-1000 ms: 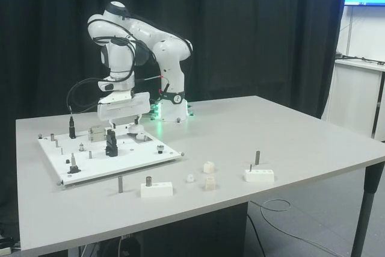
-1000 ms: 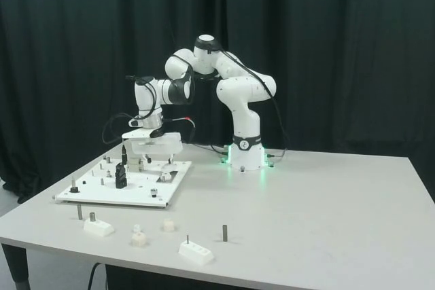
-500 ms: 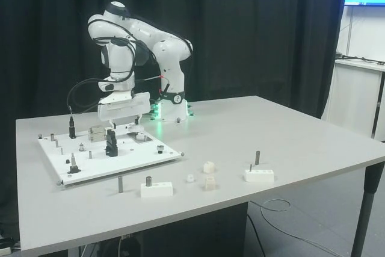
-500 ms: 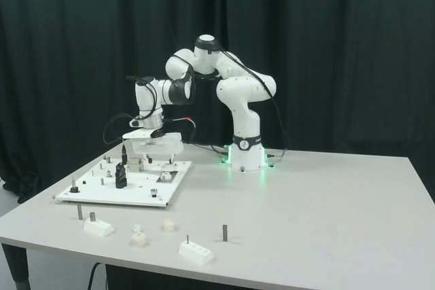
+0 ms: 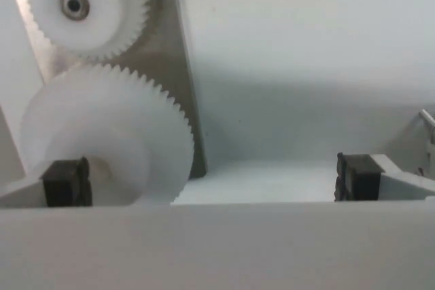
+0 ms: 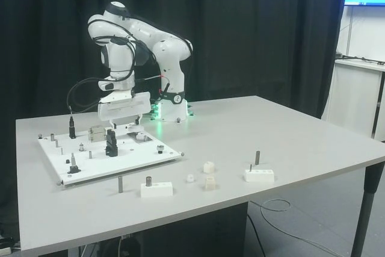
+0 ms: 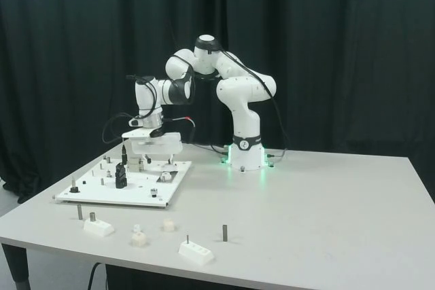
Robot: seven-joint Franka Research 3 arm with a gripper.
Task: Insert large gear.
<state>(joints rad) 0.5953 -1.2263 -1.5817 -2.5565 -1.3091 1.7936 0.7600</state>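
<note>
In the wrist view the large white gear (image 5: 105, 137) lies flat on a grey metal plate (image 5: 182, 86), its teeth meshed with a smaller white gear (image 5: 85, 8) beside it. My gripper (image 5: 211, 180) is open just above them. One black pad (image 5: 66, 181) shows over the large gear's face and the other pad (image 5: 357, 176) is far out over the white board (image 5: 306, 66). Nothing is held. In the room views the gripper (image 6: 127, 124) (image 7: 158, 157) hangs close over the back of the board (image 6: 120, 156) (image 7: 122, 193).
A black upright part (image 6: 111, 142) and several small pegs stand on the board. In front of it on the grey table (image 6: 289, 136) are a white peg block (image 6: 156, 189), a second block (image 6: 259, 175), small white pieces (image 6: 209, 167) and a loose upright pin (image 6: 257, 157).
The gripper has risen a little above the board. Nothing else has moved.
</note>
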